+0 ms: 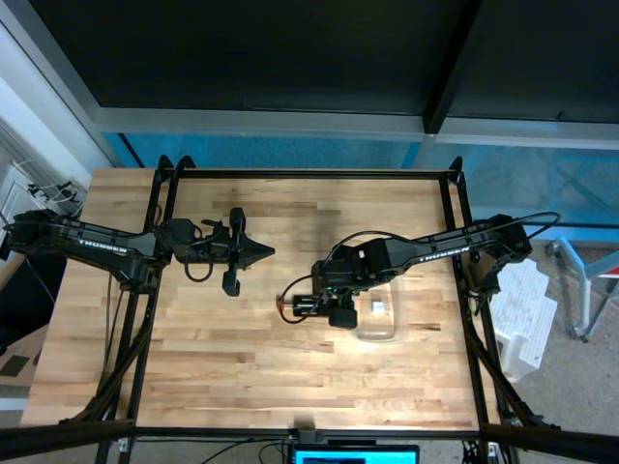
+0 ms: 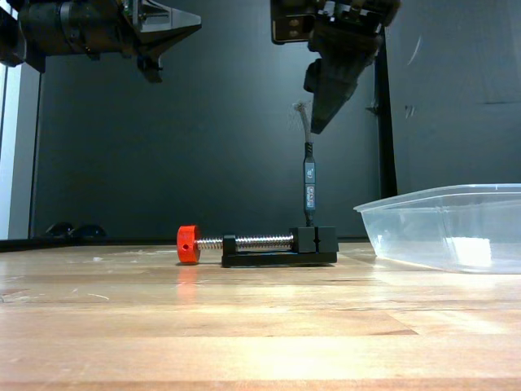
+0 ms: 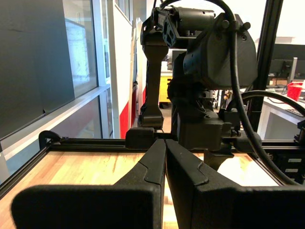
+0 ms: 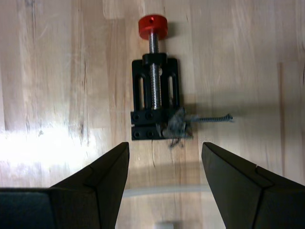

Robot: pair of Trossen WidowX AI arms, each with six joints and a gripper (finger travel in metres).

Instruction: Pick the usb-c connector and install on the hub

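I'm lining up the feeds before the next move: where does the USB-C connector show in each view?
High view: cannot tell; the right gripper hangs over the vise.
Low view: connector stands upright on the vise, unheld, under the open right gripper.
Left wrist view: not in it; the shut left gripper is raised, left of the vise.
Right wrist view: connector on the vise's end, seen from above.
Shared landmark: the red knob.

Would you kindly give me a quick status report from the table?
Left end effector shut, raised at left. Right end effector open above vise. Connector upright on vise tab, unheld, cable rising. Tray beside, apart.
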